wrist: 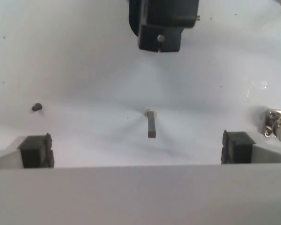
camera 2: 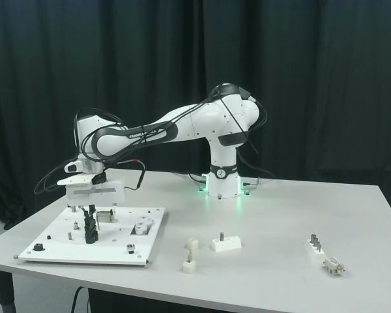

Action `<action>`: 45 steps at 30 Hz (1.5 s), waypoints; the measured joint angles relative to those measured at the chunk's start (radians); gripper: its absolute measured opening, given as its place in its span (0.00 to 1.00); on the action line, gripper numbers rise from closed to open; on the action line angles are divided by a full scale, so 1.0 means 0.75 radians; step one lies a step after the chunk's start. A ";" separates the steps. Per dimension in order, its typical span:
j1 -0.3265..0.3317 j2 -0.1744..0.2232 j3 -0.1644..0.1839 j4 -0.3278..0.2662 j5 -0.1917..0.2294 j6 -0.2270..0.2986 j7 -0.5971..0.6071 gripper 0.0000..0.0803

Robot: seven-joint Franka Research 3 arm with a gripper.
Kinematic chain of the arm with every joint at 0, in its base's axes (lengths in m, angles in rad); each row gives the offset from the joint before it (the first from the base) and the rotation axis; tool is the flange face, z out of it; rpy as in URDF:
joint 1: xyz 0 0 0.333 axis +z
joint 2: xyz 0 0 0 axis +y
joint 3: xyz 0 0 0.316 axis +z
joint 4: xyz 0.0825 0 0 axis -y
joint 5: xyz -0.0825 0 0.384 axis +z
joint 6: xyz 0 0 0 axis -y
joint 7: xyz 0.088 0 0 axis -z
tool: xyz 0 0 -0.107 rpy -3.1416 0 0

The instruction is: Insert square peg 1.

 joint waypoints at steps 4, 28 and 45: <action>0.001 0.000 -0.003 0.000 -0.007 0.000 0.003 1.00; 0.007 0.001 -0.049 0.012 -0.050 -0.012 0.060 1.00; -0.040 0.014 -0.043 0.087 -0.074 0.048 0.253 1.00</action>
